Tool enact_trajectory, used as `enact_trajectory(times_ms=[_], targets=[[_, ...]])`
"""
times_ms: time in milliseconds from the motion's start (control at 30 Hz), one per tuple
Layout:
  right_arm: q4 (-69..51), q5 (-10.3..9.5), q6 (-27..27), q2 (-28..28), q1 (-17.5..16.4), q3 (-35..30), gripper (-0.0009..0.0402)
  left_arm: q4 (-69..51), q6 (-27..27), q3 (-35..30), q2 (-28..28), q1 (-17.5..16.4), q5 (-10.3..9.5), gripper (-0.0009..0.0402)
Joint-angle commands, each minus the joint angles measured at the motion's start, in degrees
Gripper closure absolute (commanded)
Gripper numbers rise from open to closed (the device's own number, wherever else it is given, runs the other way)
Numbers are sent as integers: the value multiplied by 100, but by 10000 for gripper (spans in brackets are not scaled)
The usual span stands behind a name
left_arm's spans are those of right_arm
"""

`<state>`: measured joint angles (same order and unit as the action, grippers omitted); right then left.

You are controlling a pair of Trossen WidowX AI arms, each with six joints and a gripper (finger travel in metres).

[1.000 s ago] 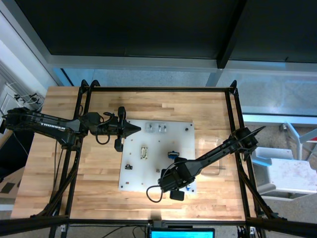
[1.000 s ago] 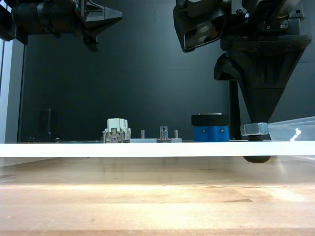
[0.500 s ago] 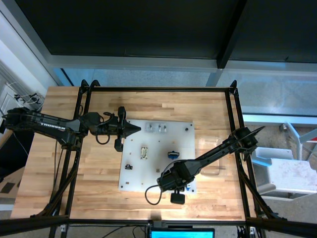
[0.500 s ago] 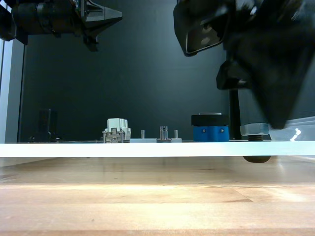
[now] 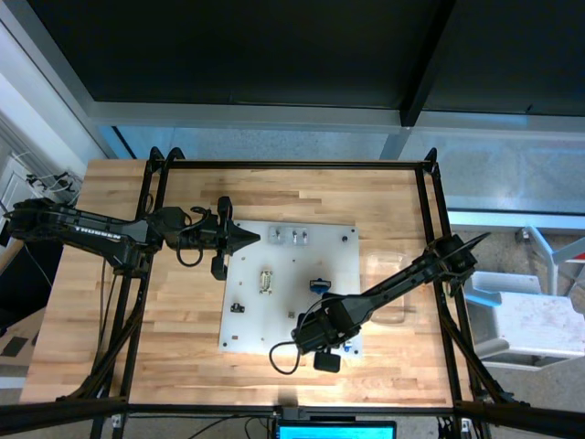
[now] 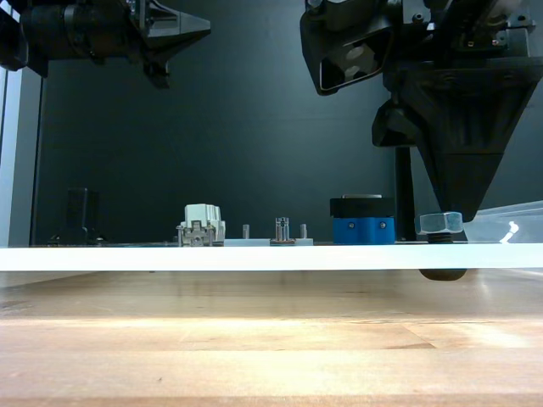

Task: Pick the M12 fastener and fasten on the M12 threads

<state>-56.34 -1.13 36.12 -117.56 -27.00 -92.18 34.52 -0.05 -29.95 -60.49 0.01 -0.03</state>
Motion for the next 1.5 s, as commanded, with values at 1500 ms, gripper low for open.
enact_trajectory(times_ms=[1500], targets=[[710, -2098, -201, -9, 15, 173, 393, 0, 2, 0, 0, -2, 2, 393]])
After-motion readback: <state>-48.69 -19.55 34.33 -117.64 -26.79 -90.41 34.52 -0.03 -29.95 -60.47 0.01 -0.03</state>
